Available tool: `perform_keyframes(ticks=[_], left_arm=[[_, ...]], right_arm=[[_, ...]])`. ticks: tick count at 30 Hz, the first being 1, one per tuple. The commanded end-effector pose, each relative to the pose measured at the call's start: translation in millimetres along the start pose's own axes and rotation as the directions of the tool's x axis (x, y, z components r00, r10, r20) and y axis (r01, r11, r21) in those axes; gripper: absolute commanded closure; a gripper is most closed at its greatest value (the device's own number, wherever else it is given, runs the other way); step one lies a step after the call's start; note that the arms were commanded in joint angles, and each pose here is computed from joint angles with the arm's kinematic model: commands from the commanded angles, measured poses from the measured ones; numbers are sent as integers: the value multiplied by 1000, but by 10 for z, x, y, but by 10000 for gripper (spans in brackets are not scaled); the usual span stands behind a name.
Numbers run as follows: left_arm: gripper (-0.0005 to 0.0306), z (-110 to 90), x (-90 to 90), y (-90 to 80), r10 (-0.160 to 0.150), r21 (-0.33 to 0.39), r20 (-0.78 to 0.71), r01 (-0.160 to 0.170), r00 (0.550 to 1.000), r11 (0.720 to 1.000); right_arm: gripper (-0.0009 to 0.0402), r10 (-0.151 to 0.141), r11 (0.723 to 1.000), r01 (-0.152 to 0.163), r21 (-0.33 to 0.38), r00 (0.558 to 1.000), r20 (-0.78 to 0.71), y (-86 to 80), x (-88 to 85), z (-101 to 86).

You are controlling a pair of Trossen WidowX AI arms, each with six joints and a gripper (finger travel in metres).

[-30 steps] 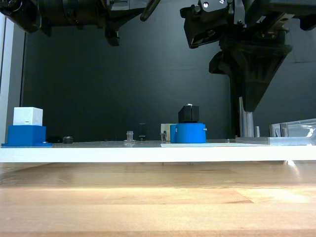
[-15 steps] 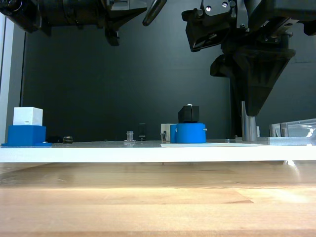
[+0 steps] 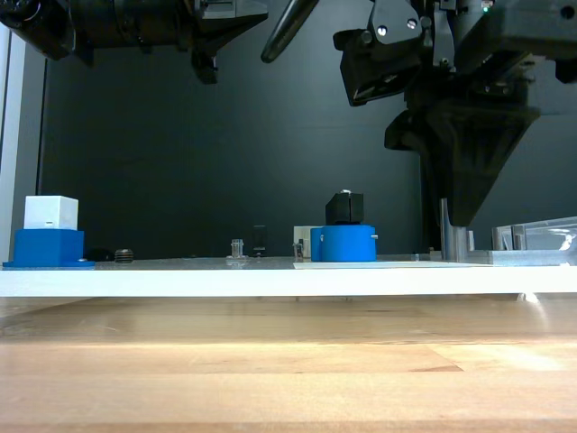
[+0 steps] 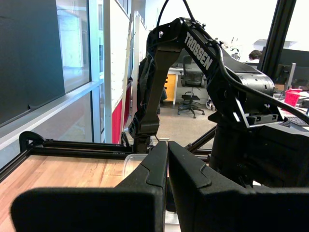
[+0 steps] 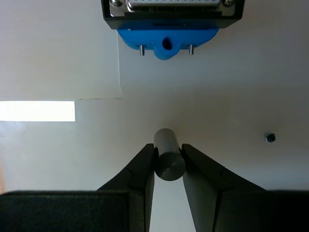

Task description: Pick the 16mm cylinder and install on the taskboard

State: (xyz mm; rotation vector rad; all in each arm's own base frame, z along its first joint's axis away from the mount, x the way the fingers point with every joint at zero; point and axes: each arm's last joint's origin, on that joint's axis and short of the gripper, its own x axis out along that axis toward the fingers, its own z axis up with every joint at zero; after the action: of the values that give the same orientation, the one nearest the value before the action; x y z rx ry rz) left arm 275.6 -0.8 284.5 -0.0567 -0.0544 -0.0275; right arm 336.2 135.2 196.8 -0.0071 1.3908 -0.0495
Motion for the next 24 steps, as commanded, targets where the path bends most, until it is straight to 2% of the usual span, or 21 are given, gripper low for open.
perform_keyframes(ticks=[1, 12, 24], left_arm=[[300, 1, 0, 0, 0, 0, 0, 0, 1000, 1000], [300, 1, 0, 1, 0, 0, 0, 0, 1000, 1000], [300, 1, 0, 0, 0, 0, 0, 0, 1000, 1000]], right_arm=[[382, 6, 1000, -6, 2, 1000, 12, 1, 50, -11], [369, 8, 1000, -8, 4, 1000, 18, -3, 106, -30], [280, 11, 1000, -11, 4, 1000, 26, 2, 105, -23]])
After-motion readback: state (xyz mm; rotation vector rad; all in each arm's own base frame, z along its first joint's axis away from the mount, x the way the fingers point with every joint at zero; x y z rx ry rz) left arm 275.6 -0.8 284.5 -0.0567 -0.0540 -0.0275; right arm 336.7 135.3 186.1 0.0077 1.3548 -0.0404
